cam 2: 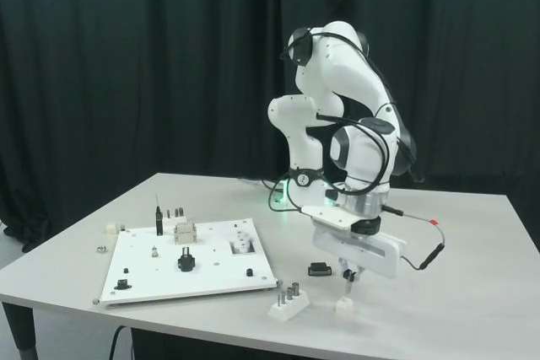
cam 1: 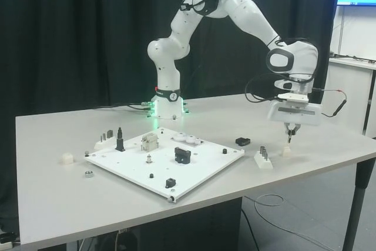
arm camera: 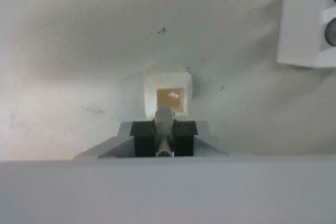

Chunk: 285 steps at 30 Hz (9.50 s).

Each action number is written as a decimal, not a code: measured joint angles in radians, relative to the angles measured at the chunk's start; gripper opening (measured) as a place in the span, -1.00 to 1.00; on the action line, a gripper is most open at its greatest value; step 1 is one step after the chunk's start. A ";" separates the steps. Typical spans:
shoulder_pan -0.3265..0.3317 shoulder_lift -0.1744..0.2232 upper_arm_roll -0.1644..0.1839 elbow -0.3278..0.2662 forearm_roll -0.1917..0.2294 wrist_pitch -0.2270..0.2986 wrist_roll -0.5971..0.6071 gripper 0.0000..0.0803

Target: Insert Ethernet.

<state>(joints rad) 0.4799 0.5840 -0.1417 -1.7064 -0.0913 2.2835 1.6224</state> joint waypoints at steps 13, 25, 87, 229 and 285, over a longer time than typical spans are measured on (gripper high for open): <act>0.001 -0.001 0.001 0.033 0.000 -0.054 -0.005 -0.83; 0.000 -0.005 0.000 0.035 -0.001 -0.056 -0.025 -0.83; -0.395 -0.110 -0.007 0.031 -0.070 -0.093 -1.261 -0.83; -0.743 0.280 -0.127 0.482 0.382 -0.194 -3.240 -0.84; -0.746 0.306 -0.139 0.503 0.435 -0.230 -3.246 -0.84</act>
<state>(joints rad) -0.2661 0.8904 -0.2811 -1.2034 0.3438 2.0539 -1.6240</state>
